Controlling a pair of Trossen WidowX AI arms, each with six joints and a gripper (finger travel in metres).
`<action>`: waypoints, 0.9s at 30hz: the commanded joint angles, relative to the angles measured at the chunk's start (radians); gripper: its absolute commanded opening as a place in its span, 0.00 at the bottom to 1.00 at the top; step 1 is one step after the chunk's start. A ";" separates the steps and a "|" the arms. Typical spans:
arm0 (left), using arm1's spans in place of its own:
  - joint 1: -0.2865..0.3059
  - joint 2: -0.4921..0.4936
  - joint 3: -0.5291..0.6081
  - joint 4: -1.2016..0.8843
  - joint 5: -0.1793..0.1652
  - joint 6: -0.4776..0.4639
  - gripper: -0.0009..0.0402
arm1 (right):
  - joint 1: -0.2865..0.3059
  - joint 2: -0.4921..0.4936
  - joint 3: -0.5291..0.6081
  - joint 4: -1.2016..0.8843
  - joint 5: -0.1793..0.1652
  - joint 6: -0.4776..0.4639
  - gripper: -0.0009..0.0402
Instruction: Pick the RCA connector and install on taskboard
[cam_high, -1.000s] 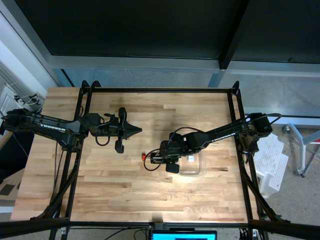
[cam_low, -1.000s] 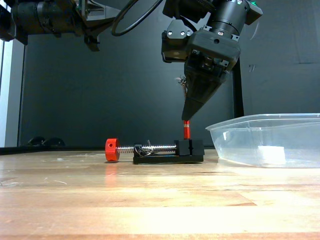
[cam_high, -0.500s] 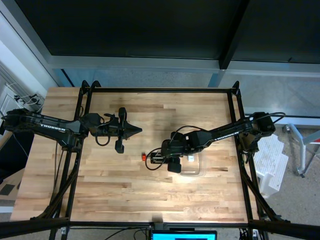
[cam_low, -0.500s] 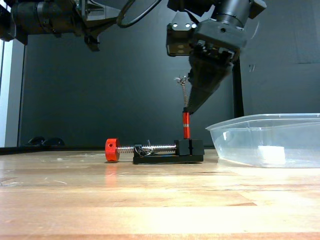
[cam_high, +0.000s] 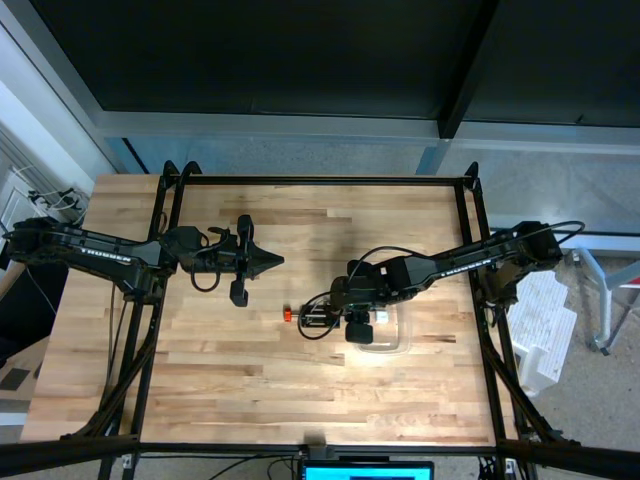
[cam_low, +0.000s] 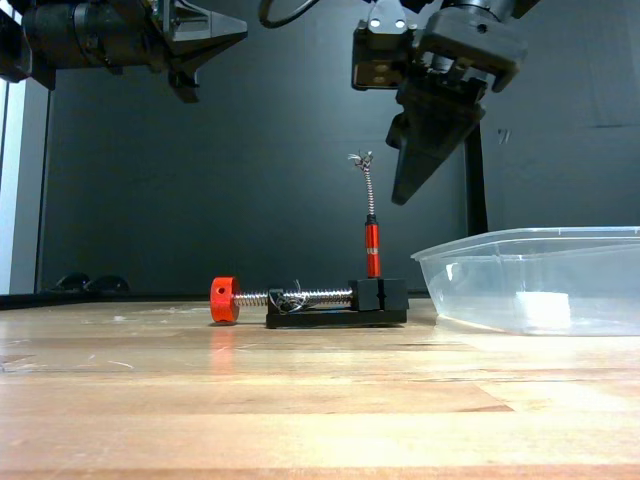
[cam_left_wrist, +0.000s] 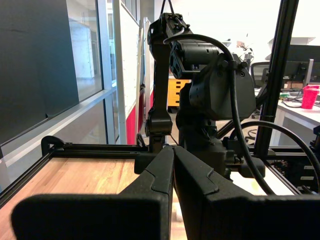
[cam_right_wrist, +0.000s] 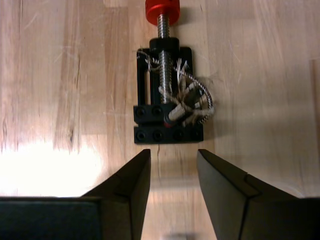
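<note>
On the bench, the RCA connector stands upright in the taskboard, your right gripper released, empty, beside its wire tail. Swing sideways and you may snag that tail, tipping it out. Left gripper hangs clenched, well apart.

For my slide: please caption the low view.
RCA connector stands upright in the taskboard; right tool, open, hangs above it; left tool parked high at left.

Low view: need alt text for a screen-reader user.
A small red RCA connector stands upright on the black taskboard block, with the open right gripper hovering above-right, clear of it. The shut left gripper is parked high at left; a clear plastic tray sits at right.
</note>
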 joint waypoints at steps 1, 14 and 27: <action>0.000 0.000 0.000 0.000 0.000 0.000 0.02 | 0.000 -0.043 -0.018 0.000 0.009 -0.011 0.25; 0.000 0.000 0.000 0.000 0.000 0.000 0.02 | -0.032 -0.296 -0.208 0.146 0.008 -0.078 0.02; 0.000 0.000 0.000 0.000 0.000 0.000 0.02 | -0.143 -0.594 -0.437 0.467 -0.072 -0.160 0.02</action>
